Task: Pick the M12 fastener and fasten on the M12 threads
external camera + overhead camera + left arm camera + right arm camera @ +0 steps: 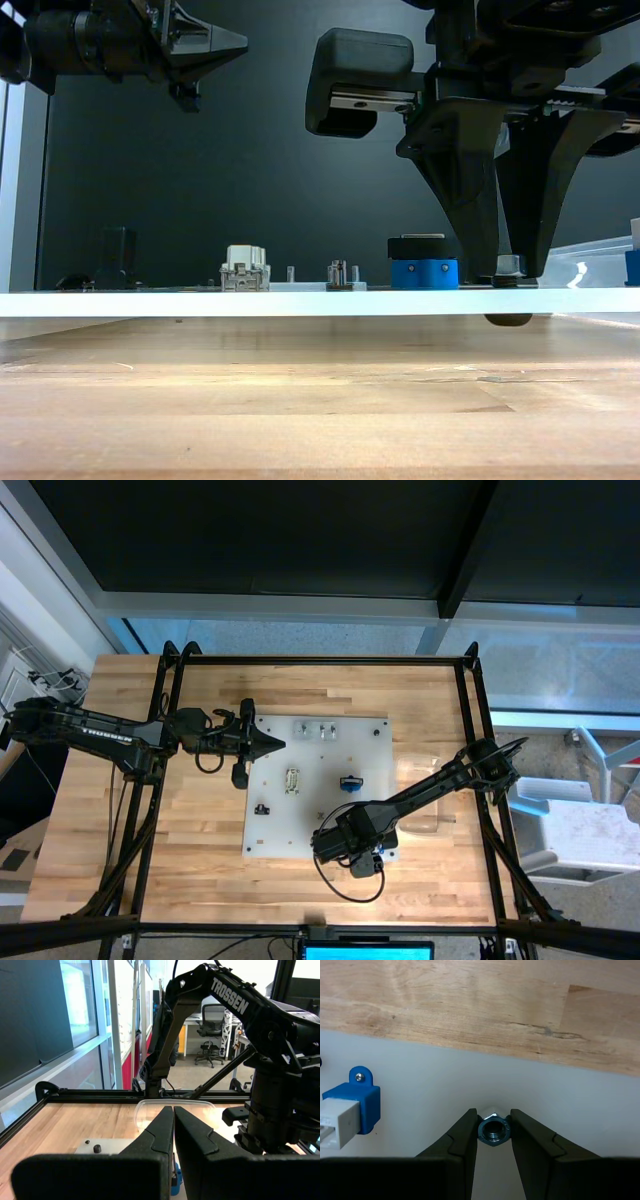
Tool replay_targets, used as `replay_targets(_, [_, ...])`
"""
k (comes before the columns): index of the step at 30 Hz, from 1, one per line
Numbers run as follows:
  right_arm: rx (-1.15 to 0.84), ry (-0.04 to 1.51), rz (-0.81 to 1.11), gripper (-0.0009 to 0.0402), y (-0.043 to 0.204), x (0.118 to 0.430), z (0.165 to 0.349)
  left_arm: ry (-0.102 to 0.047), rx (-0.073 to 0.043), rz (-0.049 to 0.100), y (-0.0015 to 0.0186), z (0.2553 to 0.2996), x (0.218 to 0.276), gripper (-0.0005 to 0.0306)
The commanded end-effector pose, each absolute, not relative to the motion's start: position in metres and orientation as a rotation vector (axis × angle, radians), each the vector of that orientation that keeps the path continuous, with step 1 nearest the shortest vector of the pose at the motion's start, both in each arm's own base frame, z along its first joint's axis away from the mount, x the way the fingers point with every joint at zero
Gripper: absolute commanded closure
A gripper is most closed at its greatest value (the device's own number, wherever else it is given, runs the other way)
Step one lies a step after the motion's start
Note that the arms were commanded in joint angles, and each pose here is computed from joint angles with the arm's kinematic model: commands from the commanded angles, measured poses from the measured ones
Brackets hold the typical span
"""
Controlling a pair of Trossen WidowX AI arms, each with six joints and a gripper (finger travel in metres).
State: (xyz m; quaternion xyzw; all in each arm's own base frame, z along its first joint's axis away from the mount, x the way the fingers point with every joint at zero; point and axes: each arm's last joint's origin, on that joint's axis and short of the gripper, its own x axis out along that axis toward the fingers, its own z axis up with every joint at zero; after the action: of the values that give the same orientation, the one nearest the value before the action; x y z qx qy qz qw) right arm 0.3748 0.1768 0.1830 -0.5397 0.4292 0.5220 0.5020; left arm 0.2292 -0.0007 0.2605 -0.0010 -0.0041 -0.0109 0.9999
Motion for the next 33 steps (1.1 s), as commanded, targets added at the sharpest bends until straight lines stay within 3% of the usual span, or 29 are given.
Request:
replay_targets(1, [-1.303,1.041,1.263,0.0334,0.1770,0.3747,0.1816,-0.007,-0.002,-0.022,-0.0007,0.2604,0.2292,0.0300])
replay_targets(9, [-1.178,1.110,1.147,0.0334,0.1773,0.3756,0.1819,-0.007,-0.002,-0.022,-0.0007,0.2604,0.2292,0.0300])
replay_targets(33, [-0.350,1.424,0.412,0.0334,0.1759,0.3768,0.1821,-0.007,-0.002,-0.022,-0.0007,0.2604,0.2292,0.0300])
